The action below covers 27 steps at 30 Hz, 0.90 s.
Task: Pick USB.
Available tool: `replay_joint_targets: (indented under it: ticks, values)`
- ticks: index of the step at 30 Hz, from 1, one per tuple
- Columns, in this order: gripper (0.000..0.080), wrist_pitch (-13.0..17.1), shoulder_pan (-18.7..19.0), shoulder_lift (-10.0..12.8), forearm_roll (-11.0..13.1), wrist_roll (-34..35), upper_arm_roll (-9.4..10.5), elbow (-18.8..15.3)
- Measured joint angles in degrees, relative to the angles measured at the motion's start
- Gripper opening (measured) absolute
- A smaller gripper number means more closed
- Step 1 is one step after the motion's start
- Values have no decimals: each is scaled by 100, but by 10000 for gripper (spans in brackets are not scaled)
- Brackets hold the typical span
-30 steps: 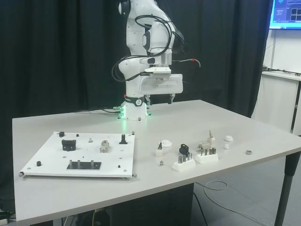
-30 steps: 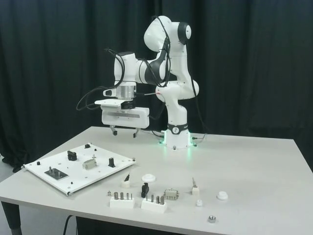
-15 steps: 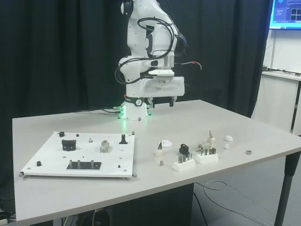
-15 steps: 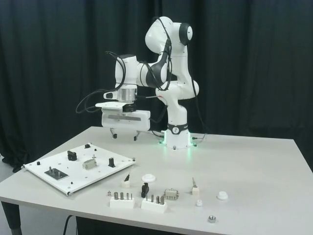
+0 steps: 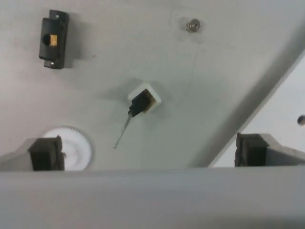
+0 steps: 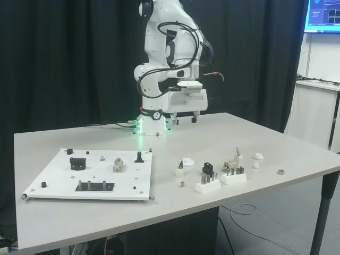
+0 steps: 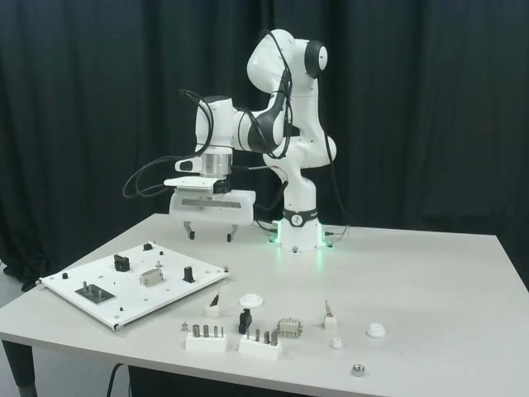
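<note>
The USB [image 5: 141, 102] is a black plug with a thin tip, seated in a small white block. It stands on the grey table beside a white gear [image 5: 76, 149]. It also shows in the room views, USB [image 7: 213, 306] and USB [image 6: 180, 169], near the front edge. My gripper [image 7: 210, 236] hangs well above the table, behind the parts and close to the arm's base. In the wrist view the gripper [image 5: 147, 151] is open, its black fingertips [image 5: 45, 152] wide apart and holding nothing. The USB lies below and ahead of them.
A white board [image 7: 99, 277] with black and grey fixtures lies at one side of the table [image 6: 255, 133]. A black socket part [image 5: 53, 32] and a screw [image 5: 193, 25] sit near the USB. Two white pin holders [image 7: 207, 341], a connector [image 7: 288, 328] and small rings stand along the front edge.
The hand has turned and drifted slightly toward the arm's base. Its fingers stayed open. The parts on the table have not moved.
</note>
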Motion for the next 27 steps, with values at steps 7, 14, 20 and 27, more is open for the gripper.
replay_joint_targets:
  ticks: [7,14,20,27]
  values:
    - [800,93,0,217,52,-582,6,56]
    - [800,124,-12,452,230,-567,11,131]
    - [800,143,-38,623,519,-308,9,209]
    - [800,211,-32,736,519,-640,57,217]
